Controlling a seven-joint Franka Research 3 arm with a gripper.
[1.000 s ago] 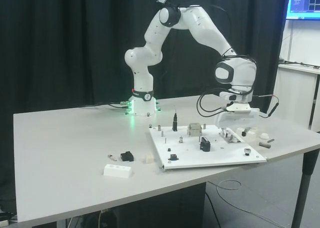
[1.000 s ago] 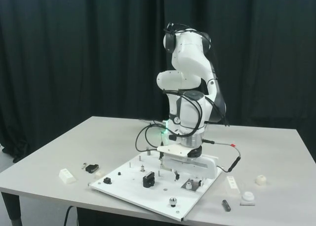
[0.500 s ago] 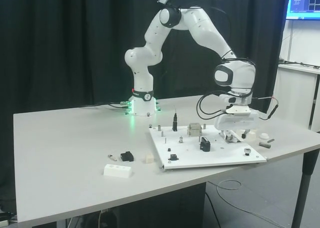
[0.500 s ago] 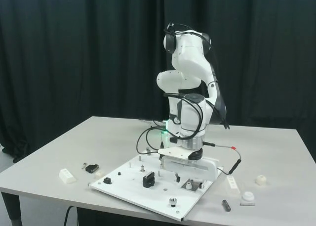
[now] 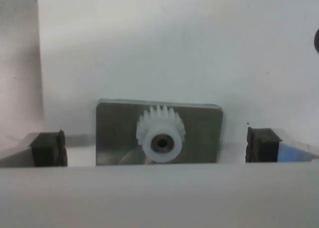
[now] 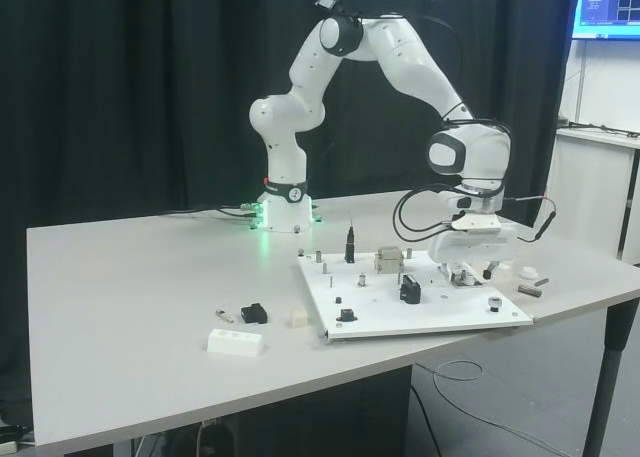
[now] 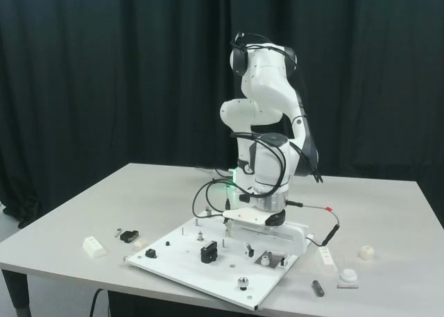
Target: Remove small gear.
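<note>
We are at the approach step: our claw (image 5: 154, 147) hangs wide open astride the small gear (image 5: 160, 134), so next we judge lowering and closing.

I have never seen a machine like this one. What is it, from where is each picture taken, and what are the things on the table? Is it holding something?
The machine is a white robot arm bolted on a grey table. At its end sits a gripper with two fingers. Two pictures come from cameras standing in the room, each on a different side of the table. The third comes from a camera on the arm's wrist that looks down past the fingertips.

On the table lies a white board that carries small parts. Loose pieces lie beside it, such as a white block.

In the wrist view, the two black finger pads stand apart, and between them you see the small gear, white and toothed, seated on a grey plate. The gripper is open above the gear and holds nothing.
</note>
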